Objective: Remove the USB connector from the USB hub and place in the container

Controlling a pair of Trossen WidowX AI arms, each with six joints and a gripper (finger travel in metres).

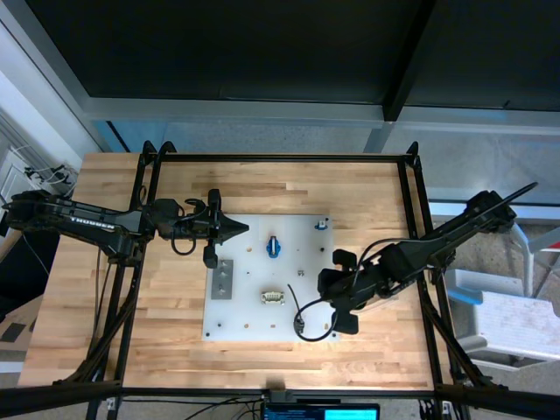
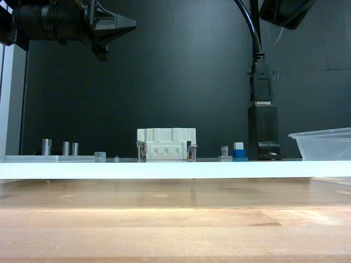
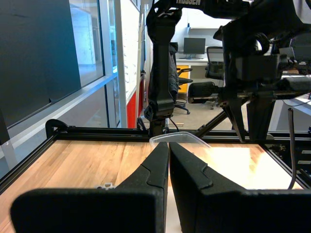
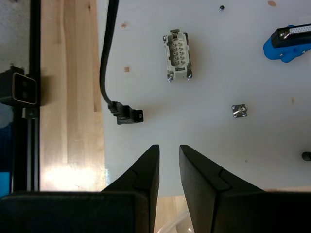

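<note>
High view: the left tool [image 1: 234,227] hangs parked over the white board [image 1: 249,319], while the right tool [image 1: 343,308] hovers near the USB connector [image 1: 300,331], probably lining up a grasp.

Low view: the plug stands upright, seated in the blocky black USB hub [image 2: 262,129], beside the clear, round-edged container [image 2: 323,143].

Left wrist view: matte tapered fingers [image 3: 150,170] meet.

Right wrist view: fingers [image 4: 146,170] stand slightly apart, holding nothing.

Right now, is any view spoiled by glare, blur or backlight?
Left wrist view: bright windows wash out the scene beyond the shut left gripper, above the board at its left edge. Right wrist view: glare patch on the table beside the open right gripper, over the board's right edge; the USB connector is sharp. Low view: table foreground soft.
</note>
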